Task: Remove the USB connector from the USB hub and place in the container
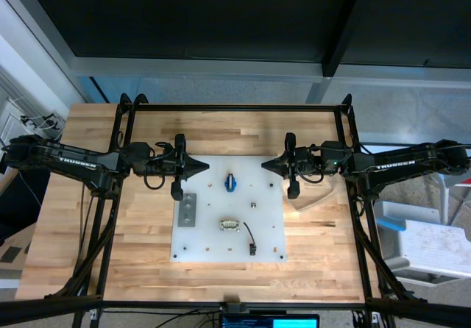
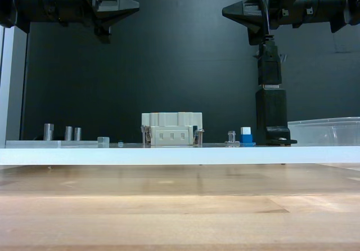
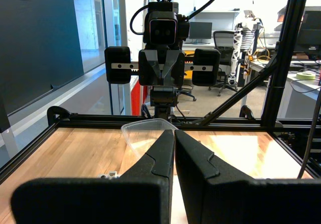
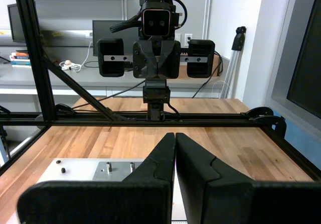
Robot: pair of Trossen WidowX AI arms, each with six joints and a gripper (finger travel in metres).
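Left gripper and right gripper hover high, well apart, jaws together on nothing. A tilted pull could jam the USB connector in the USB hub.

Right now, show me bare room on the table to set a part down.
Bare wood lies between board and near edge. Board's middle is crowded: bar, blue connector, beige connector, hub. Left gripper and right gripper, both shut, hang over its far edge; container sits right.

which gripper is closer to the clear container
Right. The right gripper hangs shut over the white board's right side, just beside the container. The left gripper, also shut, hangs over the board's left side, farther off.
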